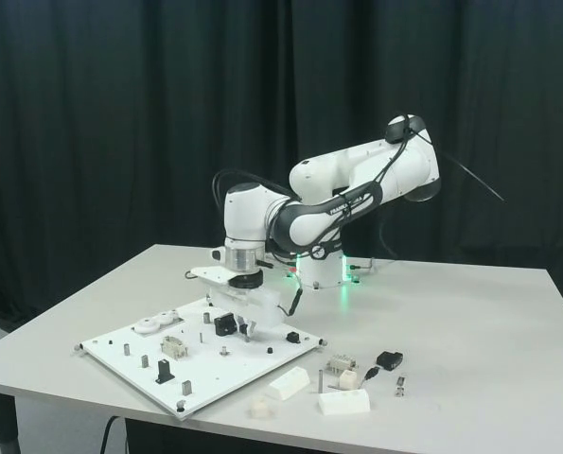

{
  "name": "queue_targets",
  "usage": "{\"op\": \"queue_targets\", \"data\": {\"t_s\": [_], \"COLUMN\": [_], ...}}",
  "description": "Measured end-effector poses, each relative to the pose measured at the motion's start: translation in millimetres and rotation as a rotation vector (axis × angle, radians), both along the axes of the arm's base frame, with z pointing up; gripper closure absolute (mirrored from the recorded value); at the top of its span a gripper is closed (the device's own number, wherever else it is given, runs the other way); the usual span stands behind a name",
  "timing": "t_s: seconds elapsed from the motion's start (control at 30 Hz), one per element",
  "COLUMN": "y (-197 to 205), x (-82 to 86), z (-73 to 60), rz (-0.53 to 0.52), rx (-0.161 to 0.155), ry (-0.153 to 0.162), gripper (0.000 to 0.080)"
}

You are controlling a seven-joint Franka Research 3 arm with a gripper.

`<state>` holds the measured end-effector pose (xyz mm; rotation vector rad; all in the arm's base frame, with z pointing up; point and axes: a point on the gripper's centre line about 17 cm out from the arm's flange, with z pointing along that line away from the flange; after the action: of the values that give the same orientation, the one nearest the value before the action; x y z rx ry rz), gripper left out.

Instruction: Remove square peg 2.

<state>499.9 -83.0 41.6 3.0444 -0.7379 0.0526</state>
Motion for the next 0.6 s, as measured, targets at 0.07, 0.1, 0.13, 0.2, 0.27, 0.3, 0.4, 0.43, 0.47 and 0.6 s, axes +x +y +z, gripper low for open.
{"op": "queue_targets", "data": {"t_s": [0.07, 0.1, 0.13, 0.2, 0.27, 0.3, 0.4, 0.43, 0.47, 0.6], "y": [-0.2, -0.3, -1.2, -3.9, -5.9, -6.7, -8.1, -8.1, -7.8, -7.1], "x": [0.1, 0.0, -0.1, -0.8, -1.2, -1.4, -1.6, -1.7, -1.9, -1.6], "z": [4.2, 6.2, 8.6, 13.7, 18.3, 20.5, 26.8, 28.6, 30.0, 34.9], "rz": [-0.002, -0.002, -0.002, -0.001, 0.000, 0.001, 0.004, 0.004, 0.005, 0.004], "rx": [0.000, 0.000, -0.003, -0.012, -0.018, -0.021, -0.026, -0.025, -0.024, -0.019], "ry": [-0.004, -0.005, -0.006, -0.007, -0.008, -0.008, -0.007, -0.007, -0.006, -0.008], "gripper": [0.0735, 0.0735, 0.0735, 0.0735, 0.0737, 0.0737, 0.0737, 0.0737, 0.0737, 0.0737]}}
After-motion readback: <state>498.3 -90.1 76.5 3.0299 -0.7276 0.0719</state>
